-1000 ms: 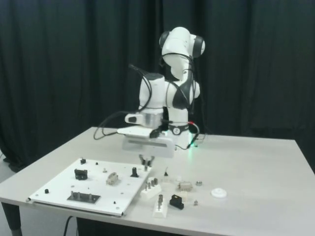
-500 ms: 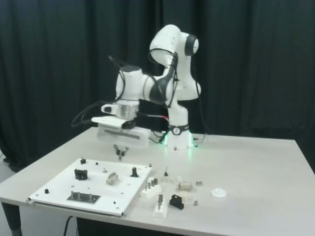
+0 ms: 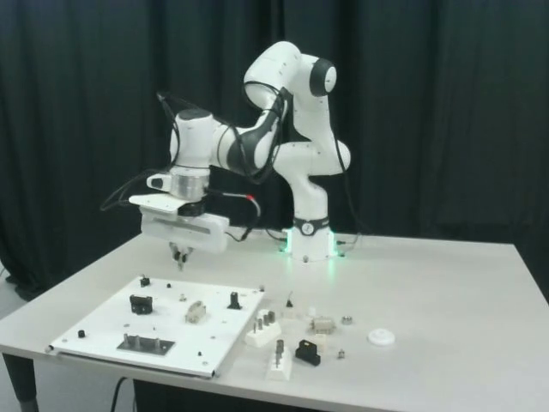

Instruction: Insert Ethernet.

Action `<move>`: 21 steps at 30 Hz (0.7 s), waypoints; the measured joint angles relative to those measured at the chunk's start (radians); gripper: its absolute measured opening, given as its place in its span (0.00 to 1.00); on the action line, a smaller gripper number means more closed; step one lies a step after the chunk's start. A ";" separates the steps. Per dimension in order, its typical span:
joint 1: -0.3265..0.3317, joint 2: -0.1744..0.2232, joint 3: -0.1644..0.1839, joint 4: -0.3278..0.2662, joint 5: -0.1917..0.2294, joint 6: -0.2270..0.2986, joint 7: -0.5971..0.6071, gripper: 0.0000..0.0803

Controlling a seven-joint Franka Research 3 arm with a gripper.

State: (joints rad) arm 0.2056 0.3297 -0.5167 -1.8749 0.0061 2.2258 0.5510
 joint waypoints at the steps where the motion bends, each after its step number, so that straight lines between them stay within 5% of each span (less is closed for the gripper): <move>1: -0.007 0.000 0.000 0.000 -0.001 -0.001 -0.003 0.12; 11: -0.073 -0.004 -0.013 -0.013 -0.007 -0.028 -0.009 0.12; 21: -0.113 -0.018 -0.061 -0.046 -0.007 -0.032 0.022 0.12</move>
